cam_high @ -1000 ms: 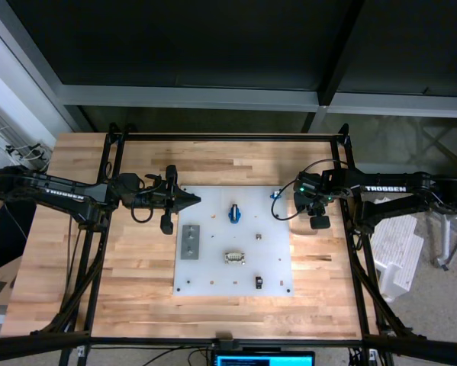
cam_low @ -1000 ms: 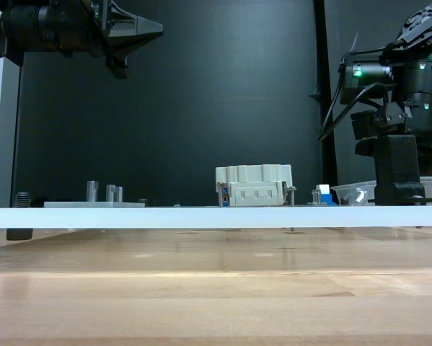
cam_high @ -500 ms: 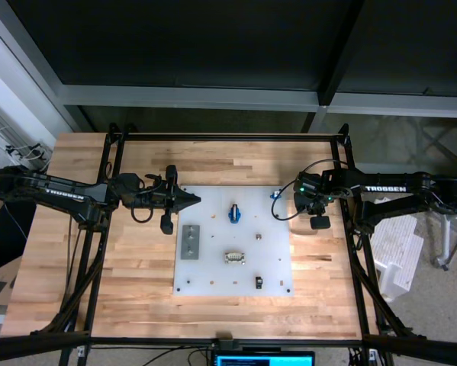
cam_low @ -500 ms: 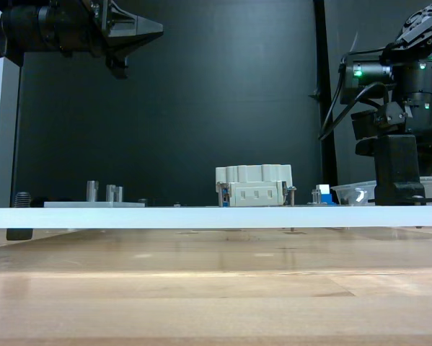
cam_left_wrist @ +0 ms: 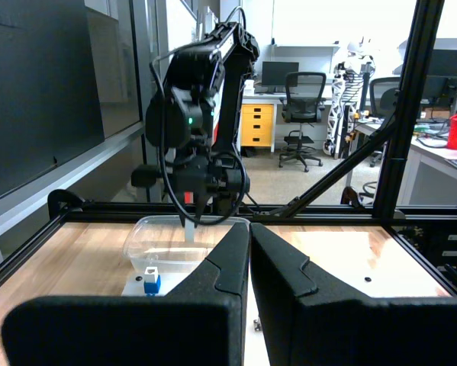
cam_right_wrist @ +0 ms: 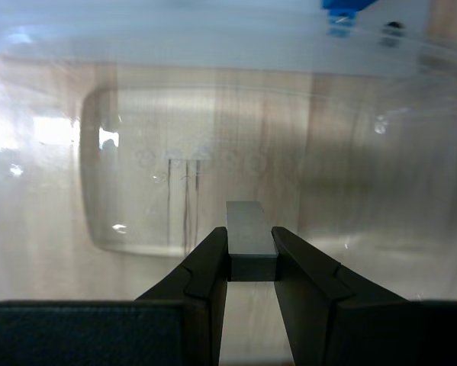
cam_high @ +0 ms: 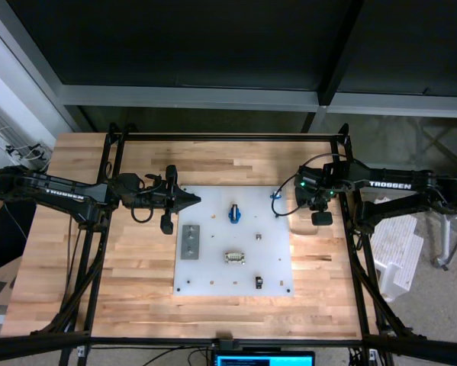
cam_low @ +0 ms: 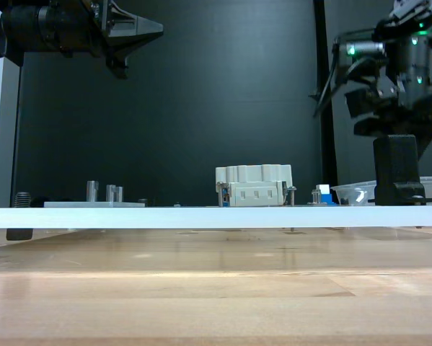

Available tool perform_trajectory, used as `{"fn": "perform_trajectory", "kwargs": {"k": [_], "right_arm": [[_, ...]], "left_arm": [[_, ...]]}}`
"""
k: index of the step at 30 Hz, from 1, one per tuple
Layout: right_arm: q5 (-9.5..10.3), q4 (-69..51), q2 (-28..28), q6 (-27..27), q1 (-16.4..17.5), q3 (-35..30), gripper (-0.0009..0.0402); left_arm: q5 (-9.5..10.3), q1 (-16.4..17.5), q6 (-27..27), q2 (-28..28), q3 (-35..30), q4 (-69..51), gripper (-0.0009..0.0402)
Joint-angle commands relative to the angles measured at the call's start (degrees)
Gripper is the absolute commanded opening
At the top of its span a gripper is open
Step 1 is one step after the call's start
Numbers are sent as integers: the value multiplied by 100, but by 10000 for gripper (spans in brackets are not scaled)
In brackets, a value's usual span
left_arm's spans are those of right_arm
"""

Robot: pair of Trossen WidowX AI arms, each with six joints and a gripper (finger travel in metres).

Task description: Pick the 16mm bar and install on taskboard

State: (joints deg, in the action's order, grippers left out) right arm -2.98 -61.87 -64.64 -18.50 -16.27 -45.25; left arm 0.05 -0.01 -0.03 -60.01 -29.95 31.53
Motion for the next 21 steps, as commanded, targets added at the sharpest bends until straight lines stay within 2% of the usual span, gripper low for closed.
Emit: {"fn": "perform_trajectory", "kwargs": {"k": [1, 9, 21], "right_arm": [[2, -358, -39, 452, 96, -348, 2], [2, -977, -98, 1300, 603, -1003, 2], [-2, -1226, -754, 2728, 2194, -1648, 2]], "left_arm": [[-2, 0, 2, 0, 0, 0, 0], [-2, 0, 2, 0, 0, 0, 0], [-2, 2, 2, 0, 0, 0, 0]]}}
